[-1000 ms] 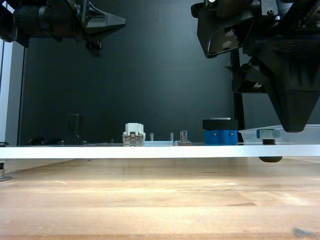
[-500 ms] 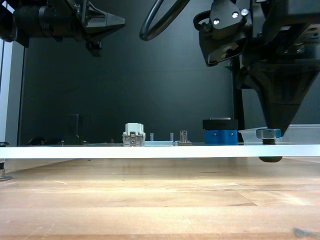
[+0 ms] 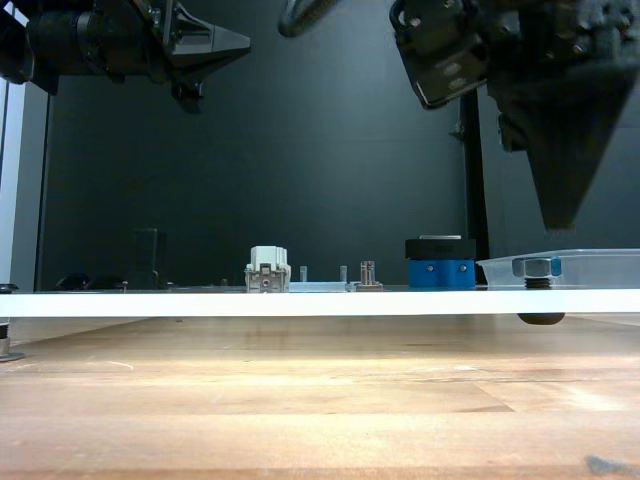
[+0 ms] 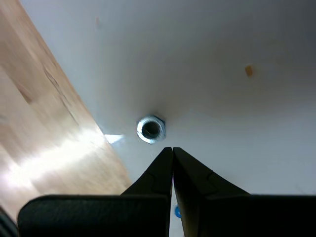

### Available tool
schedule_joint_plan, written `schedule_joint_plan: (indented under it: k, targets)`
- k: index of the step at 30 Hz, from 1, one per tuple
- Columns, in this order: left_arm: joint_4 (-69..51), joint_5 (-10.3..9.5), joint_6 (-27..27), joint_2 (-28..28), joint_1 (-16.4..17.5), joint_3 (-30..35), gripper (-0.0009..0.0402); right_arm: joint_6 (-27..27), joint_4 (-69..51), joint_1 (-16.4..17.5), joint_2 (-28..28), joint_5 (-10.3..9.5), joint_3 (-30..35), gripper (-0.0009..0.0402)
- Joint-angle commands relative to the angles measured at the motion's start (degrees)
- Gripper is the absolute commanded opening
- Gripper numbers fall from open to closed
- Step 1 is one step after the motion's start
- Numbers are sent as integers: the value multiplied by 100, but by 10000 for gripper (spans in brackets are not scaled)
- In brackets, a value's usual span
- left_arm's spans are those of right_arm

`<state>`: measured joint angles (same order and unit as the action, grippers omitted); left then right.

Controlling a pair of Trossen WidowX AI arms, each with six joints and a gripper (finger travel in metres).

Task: Unfasten the M12 fastener and place in the container

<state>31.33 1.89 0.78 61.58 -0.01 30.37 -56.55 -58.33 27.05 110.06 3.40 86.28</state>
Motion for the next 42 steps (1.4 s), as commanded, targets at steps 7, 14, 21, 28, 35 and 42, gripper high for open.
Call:
schedule_joint_plan:
  k: [7,14,21,28,35,42]
  targets:
    - [2,2,-2,2,2,0,0,315,-125,11,0,7,262,18]
    - [2,2,-2,2,2,0,0,-4,-138,11,122,11,330,129]
    - [0,2,-2,2,2,0,0,-42,-105,11,269,9,334,217]
    - [2,2,-2,2,2,0,0,92,-50,9,481,11,334,227]
    - [4,2,-2,2,2,0,0,157,-81,-7,481,160,332,206]
    - [2,2,-2,2,0,0,0,286,33,-33,667,157,328,199]
